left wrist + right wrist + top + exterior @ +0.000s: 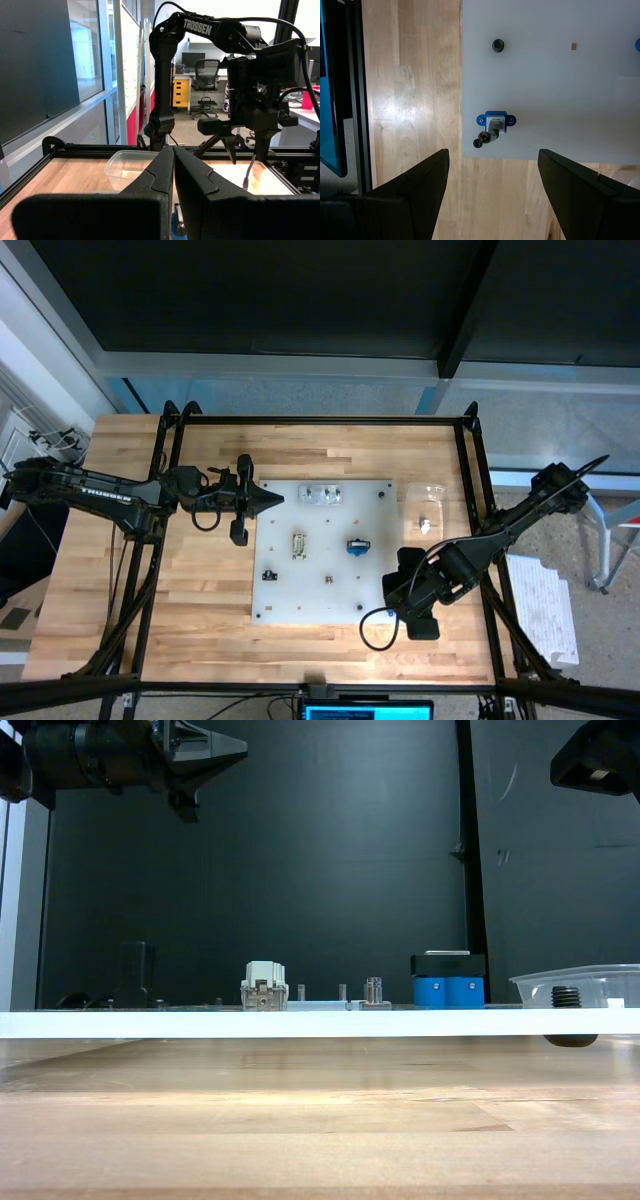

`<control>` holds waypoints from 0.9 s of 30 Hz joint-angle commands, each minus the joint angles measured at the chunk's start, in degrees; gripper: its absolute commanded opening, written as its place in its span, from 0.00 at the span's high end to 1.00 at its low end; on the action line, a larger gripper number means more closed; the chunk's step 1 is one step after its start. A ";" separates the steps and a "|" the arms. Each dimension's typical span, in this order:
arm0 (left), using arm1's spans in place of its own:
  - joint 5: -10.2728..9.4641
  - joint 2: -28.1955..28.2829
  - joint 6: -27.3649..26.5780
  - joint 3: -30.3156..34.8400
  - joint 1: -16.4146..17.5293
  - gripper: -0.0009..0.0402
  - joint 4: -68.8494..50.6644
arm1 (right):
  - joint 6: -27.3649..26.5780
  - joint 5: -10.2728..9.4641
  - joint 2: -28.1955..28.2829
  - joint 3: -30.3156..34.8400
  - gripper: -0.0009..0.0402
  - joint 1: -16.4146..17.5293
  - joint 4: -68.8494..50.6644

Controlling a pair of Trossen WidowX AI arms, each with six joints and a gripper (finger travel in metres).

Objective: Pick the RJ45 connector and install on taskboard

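Note:
The white taskboard (320,585) lies flat mid-table. My right gripper (397,588) hovers open and empty over its near right corner. Straight below it in the right wrist view, a blue socket (495,120) on the taskboard (560,90) holds a pale grey plug (493,126) with a dark stub; this looks like the RJ45 connector, but I cannot tell for sure. My left gripper (272,499) hangs shut and empty above the board's far left edge, its fingers (155,175) pressed together.
A clear tray (425,502) with a small pale piece (425,525) stands right of the board. The board carries a beige connector (298,545), another blue socket (357,547) and a silver block (322,496). A black frame rings the table.

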 commanded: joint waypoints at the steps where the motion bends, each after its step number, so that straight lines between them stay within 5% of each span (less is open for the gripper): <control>1: 0.02 0.02 0.02 0.00 0.00 0.98 0.00 | -0.02 -0.02 0.00 0.07 0.37 0.00 -0.02; 4: 0.02 0.02 0.02 0.00 0.00 0.98 0.00 | -0.02 -0.44 0.00 0.07 0.38 -0.04 -0.04; 7: 0.02 0.00 0.02 0.00 0.00 0.98 0.00 | -0.24 -3.02 -0.42 0.07 0.39 -0.07 -0.07; 14: 0.02 0.02 0.02 0.00 0.00 0.98 0.00 | -1.27 -2.84 -4.72 0.02 0.44 -1.62 -1.09; 20: 0.02 0.02 0.02 0.00 0.00 0.98 0.00 | -6.62 1.90 -9.35 -0.17 0.49 -6.27 -2.12; 27: 0.02 0.02 0.02 0.00 0.00 0.98 0.00 | -15.91 3.61 -13.88 -0.42 0.53 -15.37 -2.91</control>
